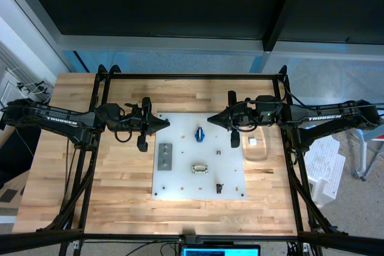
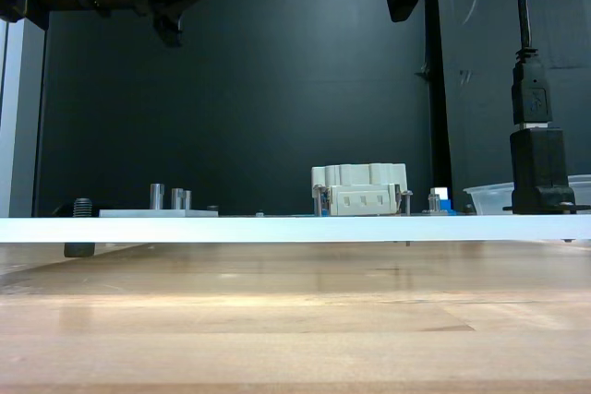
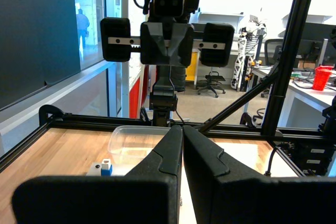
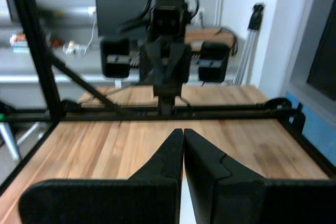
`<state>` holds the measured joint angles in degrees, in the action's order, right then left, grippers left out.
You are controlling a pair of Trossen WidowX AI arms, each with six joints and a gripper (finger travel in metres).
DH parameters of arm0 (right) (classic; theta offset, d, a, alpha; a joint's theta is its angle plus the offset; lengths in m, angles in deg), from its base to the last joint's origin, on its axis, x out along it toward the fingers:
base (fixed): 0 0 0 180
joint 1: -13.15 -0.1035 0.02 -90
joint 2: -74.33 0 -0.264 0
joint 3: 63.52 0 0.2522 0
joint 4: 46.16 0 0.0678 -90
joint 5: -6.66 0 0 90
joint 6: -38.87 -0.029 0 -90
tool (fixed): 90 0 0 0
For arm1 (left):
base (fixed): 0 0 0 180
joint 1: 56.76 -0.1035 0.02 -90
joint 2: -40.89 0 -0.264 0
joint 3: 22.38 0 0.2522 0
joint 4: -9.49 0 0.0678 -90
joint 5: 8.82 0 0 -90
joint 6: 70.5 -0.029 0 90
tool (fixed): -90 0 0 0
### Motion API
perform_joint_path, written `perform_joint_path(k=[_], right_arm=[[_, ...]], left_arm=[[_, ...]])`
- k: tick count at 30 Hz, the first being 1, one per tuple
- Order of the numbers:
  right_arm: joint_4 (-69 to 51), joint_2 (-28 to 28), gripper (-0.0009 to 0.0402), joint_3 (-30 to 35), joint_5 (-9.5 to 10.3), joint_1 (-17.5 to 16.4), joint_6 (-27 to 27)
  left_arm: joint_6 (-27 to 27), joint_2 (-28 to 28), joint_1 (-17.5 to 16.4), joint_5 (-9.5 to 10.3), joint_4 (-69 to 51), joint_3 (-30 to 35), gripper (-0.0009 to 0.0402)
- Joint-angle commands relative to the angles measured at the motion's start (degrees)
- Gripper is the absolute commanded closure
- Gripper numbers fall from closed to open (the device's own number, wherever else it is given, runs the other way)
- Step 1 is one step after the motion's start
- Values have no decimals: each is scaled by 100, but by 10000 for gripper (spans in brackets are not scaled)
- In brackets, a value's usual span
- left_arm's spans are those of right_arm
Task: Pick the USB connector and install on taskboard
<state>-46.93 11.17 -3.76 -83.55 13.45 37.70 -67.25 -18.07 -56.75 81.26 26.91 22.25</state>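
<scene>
The taskboard [image 1: 180, 178] is a white square plate in the middle of the table, seen edge-on in the low view [image 2: 277, 228]. A black USB connector [image 2: 533, 99] with its cable stands upright in a black holder [image 2: 540, 173] at the board's near right [image 1: 219, 186]. No gripper touches it. My left gripper [image 1: 167, 122] hovers high over the board's far left edge, shut with nothing between its fingers [image 3: 182, 128]. Across from it, my right gripper [image 1: 209, 118] hangs above the board's far middle, also shut and holding nothing [image 4: 183, 130].
The board also carries a grey block [image 1: 164, 155], a blue part [image 1: 200, 134] and a metal D-shaped socket [image 1: 200, 169]. A clear plastic tray [image 1: 259, 149] lies just right of the board with a small white and blue piece [image 1: 252, 141] in it. A black frame surrounds the table.
</scene>
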Motion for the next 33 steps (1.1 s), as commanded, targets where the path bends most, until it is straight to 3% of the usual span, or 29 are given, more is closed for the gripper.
perform_joint_path(k=[1,14,33], right_arm=[[380,20,393,-188,4,24,-9],[1185,125,393,-802,31,151,-131],[1412,129,393,-1093,35,157,-68]], left_arm=[[-2,0,-2,-2,0,0,393],[-2,0,-2,-2,0,2,393],[-2,0,0,-2,0,2,393]])
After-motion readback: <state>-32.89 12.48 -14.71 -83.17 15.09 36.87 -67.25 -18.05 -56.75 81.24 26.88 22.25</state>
